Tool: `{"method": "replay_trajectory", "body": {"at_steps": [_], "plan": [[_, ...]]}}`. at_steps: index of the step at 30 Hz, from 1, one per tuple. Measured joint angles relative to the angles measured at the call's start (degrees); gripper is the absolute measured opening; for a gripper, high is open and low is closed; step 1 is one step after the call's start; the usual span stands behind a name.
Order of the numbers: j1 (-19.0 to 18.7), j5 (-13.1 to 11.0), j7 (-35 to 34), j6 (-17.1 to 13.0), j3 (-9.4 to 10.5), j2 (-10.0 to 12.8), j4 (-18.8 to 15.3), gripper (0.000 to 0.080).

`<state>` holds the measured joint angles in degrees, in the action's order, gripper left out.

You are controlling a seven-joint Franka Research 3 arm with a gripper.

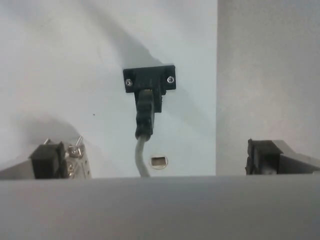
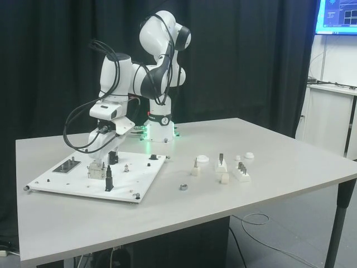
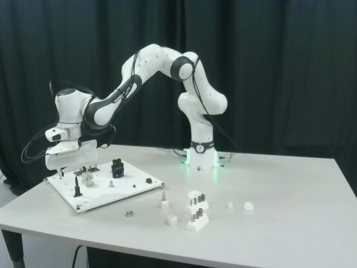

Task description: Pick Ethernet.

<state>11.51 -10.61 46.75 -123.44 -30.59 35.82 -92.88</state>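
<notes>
Ethernet plug [image 1: 144, 114], black with a grey cable [image 1: 142, 157] running out of it, is seated in a black socket block [image 1: 150, 80] that is screwed to the white board [image 1: 75, 60]. In your wrist view it stands upright in that block, and the cable runs from it toward the camera until it passes out of sight behind the grey edge across the foreground.

Your gripper [image 1: 155, 160] is wide open and holds nothing. Its two black fingertips [image 1: 47, 160] show at either side of the wrist view, well apart, with the plug between them but farther from the camera, so neither fingertip touches it.

From the first room view, you can see the white arm [image 2: 150, 72] bent over the board [image 2: 134, 178], which lies flat on the grey surface [image 2: 268, 145] near one end. The gripper [image 2: 107, 159] hangs low over the board, just beside the upright black plug [image 2: 109, 180] near the board's front edge. The second room view shows the same plug [image 3: 77, 188] standing on the board [image 3: 122, 187], with the wrist directly above it.

Away from the board, several small white blocks [image 2: 241, 174] holding dark pins sit on the surface, along with a small ring [image 2: 182, 187].
</notes>
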Motion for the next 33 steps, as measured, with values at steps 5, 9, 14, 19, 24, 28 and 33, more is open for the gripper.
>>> {"method": "replay_trajectory", "body": {"at_steps": [5,9,14,19,24,28,33], "plan": [[-0.1,0.0,-1.5,0.8,0.00,-0.2,0.2,0.0800],[-0.1,0.0,-2.5,2.3,0.00,-0.6,0.5,0.0800],[-0.3,0.0,-3.9,4.8,0.00,-1.3,1.2,0.0800],[-0.5,0.0,-5.3,7.5,-0.01,-2.2,1.7,0.0800],[-1.0,0.0,-7.5,10.4,-0.01,-3.5,1.7,0.0800],[-1.7,-0.1,-9.6,12.8,-0.01,-4.4,1.7,0.0800],[-2.6,-0.2,-11.9,15.3,-0.01,-5.5,1.7,0.0800]]}}
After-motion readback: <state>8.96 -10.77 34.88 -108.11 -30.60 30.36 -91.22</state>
